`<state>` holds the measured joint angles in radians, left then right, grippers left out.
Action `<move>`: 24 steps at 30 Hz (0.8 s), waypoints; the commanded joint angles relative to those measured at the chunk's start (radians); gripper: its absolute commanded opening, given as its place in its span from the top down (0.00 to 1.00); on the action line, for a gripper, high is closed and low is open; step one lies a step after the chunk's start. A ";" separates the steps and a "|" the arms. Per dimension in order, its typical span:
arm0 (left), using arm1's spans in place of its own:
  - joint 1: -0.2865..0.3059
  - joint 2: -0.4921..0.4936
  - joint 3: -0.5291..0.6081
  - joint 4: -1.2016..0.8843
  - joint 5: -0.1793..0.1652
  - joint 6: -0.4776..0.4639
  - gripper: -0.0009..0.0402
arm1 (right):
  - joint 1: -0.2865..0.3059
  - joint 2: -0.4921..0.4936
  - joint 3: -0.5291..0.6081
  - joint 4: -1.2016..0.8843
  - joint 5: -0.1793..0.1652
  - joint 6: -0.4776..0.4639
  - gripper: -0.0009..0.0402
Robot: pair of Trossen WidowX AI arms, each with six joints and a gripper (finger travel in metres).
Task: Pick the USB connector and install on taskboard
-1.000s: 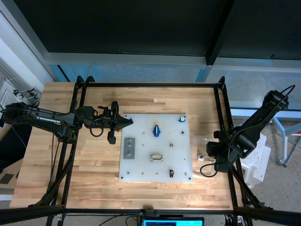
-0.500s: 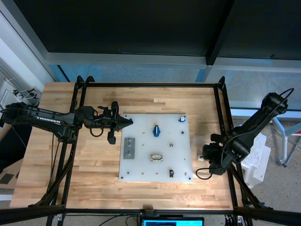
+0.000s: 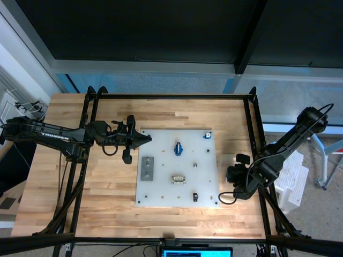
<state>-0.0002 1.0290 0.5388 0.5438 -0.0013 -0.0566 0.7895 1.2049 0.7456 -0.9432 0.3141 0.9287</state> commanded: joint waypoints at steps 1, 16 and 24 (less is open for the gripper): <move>0.000 0.000 0.000 0.000 0.000 0.000 0.98 | -0.007 0.010 -0.013 0.021 0.000 -0.006 0.63; 0.000 0.000 0.000 0.000 0.000 0.000 0.98 | -0.026 0.014 -0.072 0.079 -0.019 -0.033 0.63; 0.000 0.000 0.000 0.000 0.000 0.000 0.98 | -0.026 0.014 -0.097 0.121 -0.019 -0.044 0.66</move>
<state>-0.0002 1.0290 0.5388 0.5438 -0.0013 -0.0566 0.7631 1.2194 0.6518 -0.8280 0.2947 0.8845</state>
